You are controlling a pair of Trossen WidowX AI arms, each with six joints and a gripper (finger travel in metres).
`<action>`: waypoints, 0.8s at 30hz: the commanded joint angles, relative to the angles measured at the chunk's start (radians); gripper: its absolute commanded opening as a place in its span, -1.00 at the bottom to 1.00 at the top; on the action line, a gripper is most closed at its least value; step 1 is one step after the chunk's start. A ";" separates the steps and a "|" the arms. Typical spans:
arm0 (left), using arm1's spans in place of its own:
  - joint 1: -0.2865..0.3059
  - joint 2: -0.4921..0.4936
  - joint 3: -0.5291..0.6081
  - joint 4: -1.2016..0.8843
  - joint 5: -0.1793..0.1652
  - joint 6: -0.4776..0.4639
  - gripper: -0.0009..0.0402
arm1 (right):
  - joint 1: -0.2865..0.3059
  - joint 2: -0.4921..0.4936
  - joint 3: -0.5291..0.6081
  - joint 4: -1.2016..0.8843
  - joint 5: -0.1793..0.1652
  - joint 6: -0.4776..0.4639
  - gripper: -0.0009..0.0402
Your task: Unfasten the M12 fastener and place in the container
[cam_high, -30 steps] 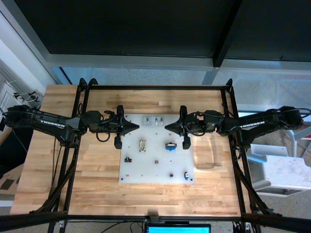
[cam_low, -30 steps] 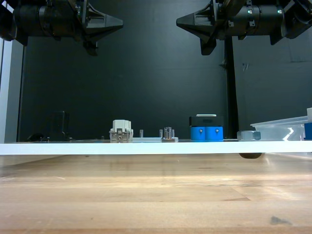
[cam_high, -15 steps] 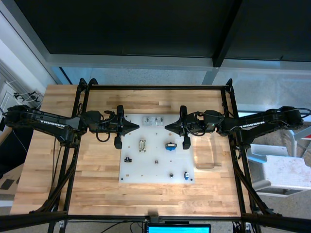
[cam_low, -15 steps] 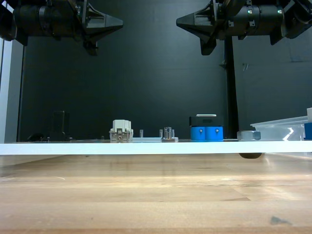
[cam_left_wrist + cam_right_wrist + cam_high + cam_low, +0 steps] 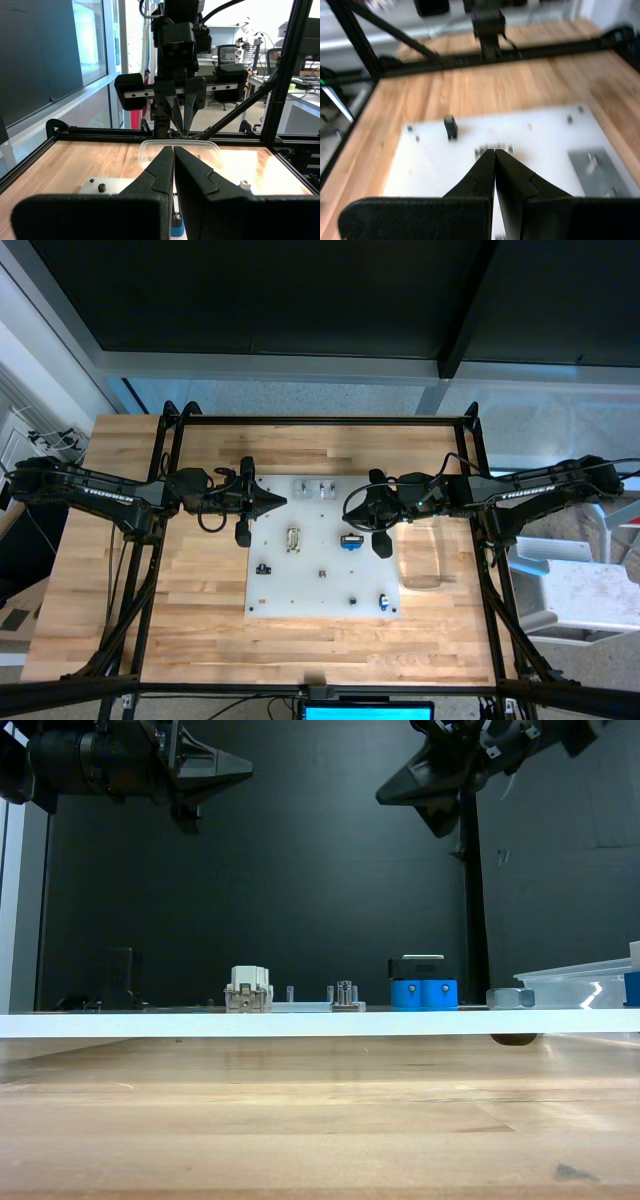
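The small silver nut (image 5: pixel 510 997) sits low on its stud (image 5: pixel 354 600) near the white board's (image 5: pixel 300 592) near right edge. The container (image 5: pixel 425 558), a clear bin, stands on the wood just right of the board and holds nothing I can see. My right gripper (image 5: pixel 346 512) hangs high above the board's far middle, tilted down, its fingers shut with nothing between them. My left gripper (image 5: pixel 284 502) hovers level over the board's far left, also shut and holding nothing. Both are well away from the nut.
A blue block (image 5: pixel 351 540), a grey connector (image 5: pixel 293 540) and a silver post (image 5: pixel 322 573) stand mid-board. A small blue part (image 5: pixel 384 600) sits right of the stud. Black frame rails (image 5: pixel 320 421) run around the table.
The right arm has tipped its gripper downward and swung it slightly nearer and to the left. The left arm, the nut and the container have not moved.
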 commanded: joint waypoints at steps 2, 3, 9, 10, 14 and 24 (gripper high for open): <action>0.000 0.000 0.000 0.000 0.000 0.000 -0.96 | 0.020 0.001 0.072 -0.181 0.001 0.032 -0.96; 0.000 0.000 0.000 0.000 0.000 0.000 -0.96 | 0.023 0.001 0.087 -0.219 0.003 0.048 -0.96; 0.000 0.000 0.000 0.000 0.000 0.000 -0.96 | 0.037 0.001 0.142 -0.378 0.000 0.100 -0.96; 0.000 0.000 0.000 0.000 0.000 0.000 -0.96 | 0.041 0.001 0.147 -0.395 0.000 0.106 -0.96; 0.000 0.000 0.000 0.000 0.000 0.000 -0.96 | 0.062 0.001 0.163 -0.446 0.000 0.157 -0.96; 0.000 0.000 0.000 -0.004 0.000 0.000 -0.96 | 0.141 0.121 0.310 -0.662 0.030 0.274 -0.96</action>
